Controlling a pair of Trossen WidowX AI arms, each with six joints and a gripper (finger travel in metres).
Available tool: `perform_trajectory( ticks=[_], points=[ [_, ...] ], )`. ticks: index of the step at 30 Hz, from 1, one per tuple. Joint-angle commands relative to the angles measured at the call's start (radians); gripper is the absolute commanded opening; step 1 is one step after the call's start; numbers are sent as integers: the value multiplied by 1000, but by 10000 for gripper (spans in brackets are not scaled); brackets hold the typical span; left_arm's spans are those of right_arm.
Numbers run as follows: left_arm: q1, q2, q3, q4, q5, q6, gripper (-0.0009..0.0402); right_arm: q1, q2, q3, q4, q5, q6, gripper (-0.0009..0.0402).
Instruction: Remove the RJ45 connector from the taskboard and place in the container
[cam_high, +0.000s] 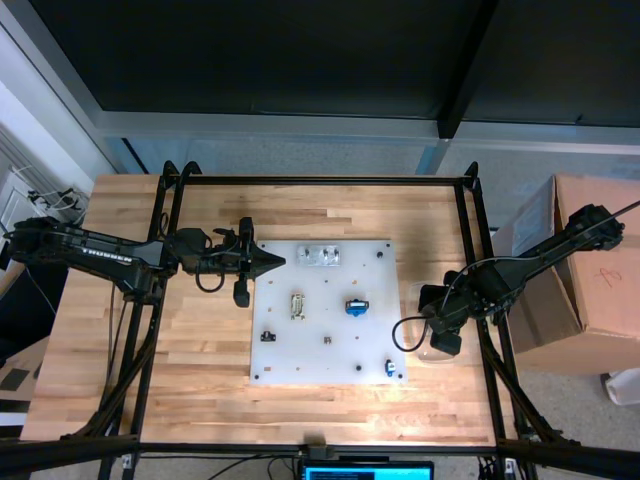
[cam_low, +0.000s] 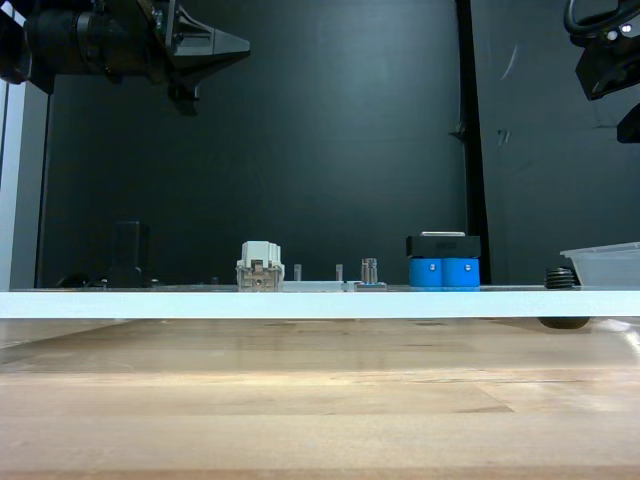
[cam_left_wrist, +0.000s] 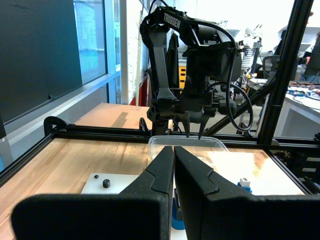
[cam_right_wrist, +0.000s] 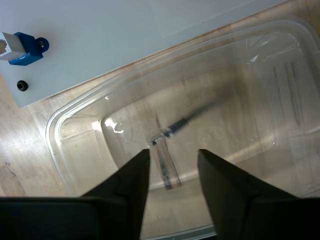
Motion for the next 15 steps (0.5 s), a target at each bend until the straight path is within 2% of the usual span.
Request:
perform_trajectory(
  ticks=[1, 6, 15],
  points=[
    [0, 0, 0, 0, 0, 0, 0, 1, 0, 0, 0, 10, 0, 190],
    [0, 0, 0, 0, 0, 0, 0, 1, 0, 0, 1, 14, -2, 216],
    [0, 0, 0, 0, 0, 0, 0, -1, -9, 0, 40, 51, -37, 193]
  ],
)
